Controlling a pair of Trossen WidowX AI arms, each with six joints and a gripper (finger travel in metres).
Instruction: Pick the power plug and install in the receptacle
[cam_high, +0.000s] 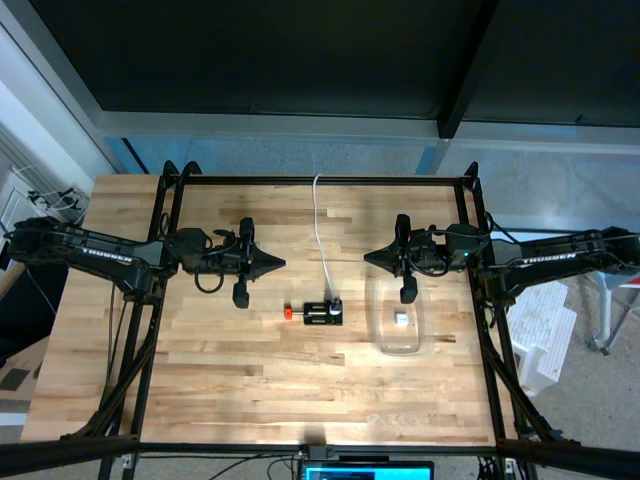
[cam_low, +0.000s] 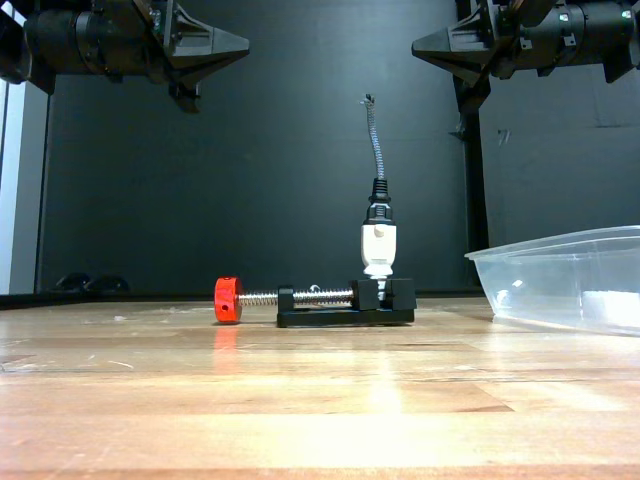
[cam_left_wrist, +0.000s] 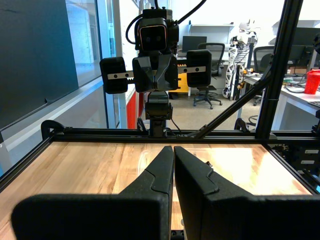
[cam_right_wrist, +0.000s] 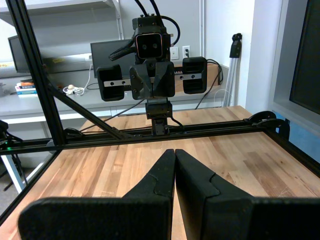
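Hovering clenched and empty: left tool (cam_high: 280, 263) and right tool (cam_high: 368, 257). Leaving receptacle (cam_low: 378, 245) waiting below, between them. Picking and installing not yet begun.

Arms (cam_high: 95, 256): matte black, white TROSSEN lettering.
Left gripper (cam_high: 279, 264): left of centre, black wedge fingers (cam_left_wrist: 155, 175) meeting at a point.
Right gripper (cam_high: 369, 257): right of centre, same black wedges, tips together.
Cables (cam_high: 207, 283): black loops at both wrists.
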